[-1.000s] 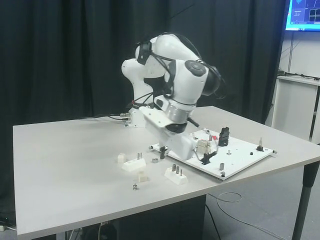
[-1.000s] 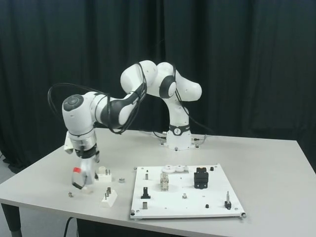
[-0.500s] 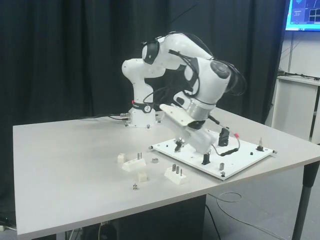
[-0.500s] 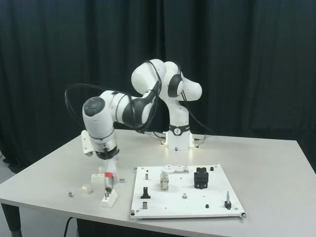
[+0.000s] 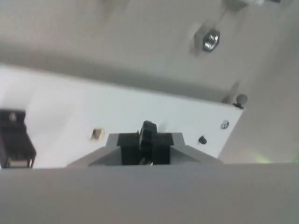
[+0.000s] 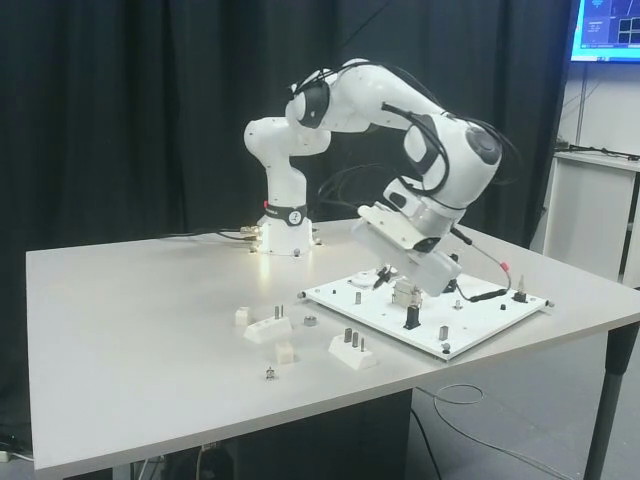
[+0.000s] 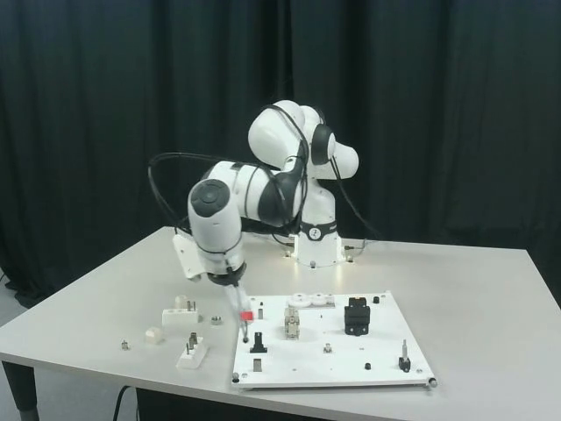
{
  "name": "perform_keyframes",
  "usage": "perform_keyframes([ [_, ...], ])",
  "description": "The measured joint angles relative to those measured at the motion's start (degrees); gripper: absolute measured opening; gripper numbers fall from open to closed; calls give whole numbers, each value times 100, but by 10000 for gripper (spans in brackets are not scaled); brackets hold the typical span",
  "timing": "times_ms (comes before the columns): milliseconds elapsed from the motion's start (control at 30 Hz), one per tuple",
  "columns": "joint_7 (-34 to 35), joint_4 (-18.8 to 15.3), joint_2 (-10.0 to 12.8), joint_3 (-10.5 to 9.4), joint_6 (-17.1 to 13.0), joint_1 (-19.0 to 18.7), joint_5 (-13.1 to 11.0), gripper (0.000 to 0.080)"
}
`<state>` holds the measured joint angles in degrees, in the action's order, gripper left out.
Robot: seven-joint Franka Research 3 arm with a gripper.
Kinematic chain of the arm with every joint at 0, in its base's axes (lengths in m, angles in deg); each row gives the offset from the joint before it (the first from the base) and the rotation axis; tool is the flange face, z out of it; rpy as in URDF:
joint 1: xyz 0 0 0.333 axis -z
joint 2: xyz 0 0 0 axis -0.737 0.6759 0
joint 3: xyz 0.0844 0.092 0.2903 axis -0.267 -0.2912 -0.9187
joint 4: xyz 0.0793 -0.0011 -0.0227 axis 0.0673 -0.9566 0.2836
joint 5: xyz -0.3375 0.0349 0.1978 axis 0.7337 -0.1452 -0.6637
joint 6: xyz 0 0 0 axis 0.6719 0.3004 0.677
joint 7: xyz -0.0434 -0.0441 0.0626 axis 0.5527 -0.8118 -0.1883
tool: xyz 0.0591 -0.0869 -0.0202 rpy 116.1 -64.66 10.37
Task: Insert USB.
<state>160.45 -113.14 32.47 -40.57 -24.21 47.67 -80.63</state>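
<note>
My gripper (image 6: 448,284) hangs low over the white board (image 6: 480,318), above its edge nearest the loose white fixtures. In the wrist view the two black fingers (image 5: 127,148) stand pressed together on a small black USB plug (image 5: 148,132), over the white board (image 5: 117,105). A thin black cable (image 6: 488,296) with a small tag (image 7: 247,315) trails from the gripper (image 7: 237,309). A black block (image 7: 356,316) stands near the middle of the board (image 7: 337,361) and shows in the wrist view too (image 5: 14,150). A small slot (image 5: 96,134) lies in the board just ahead of the fingers.
Several white fixtures (image 6: 268,328) with pegs and a nut (image 6: 310,321) lie on the grey table beside the board. Small posts and a grey part (image 7: 292,324) stand on the board. The nut (image 5: 210,40) is on the table just off the board's edge.
The arm has swung from the loose white fixtures across to the white board, carrying the plug and cable. The gripper now hangs over the board's near edge.
</note>
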Motion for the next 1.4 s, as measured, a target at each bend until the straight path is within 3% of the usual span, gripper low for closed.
perform_keyframes([
  [200,-166,-244,-144,-196,-16,-112,238,51],
  [467,-2168,-527,-292,-450,-271,-178,502,51],
  [767,-3205,-712,-411,-452,-507,-246,574,51],
  [1400,-3833,-833,-647,-461,-902,-424,600,51],
])
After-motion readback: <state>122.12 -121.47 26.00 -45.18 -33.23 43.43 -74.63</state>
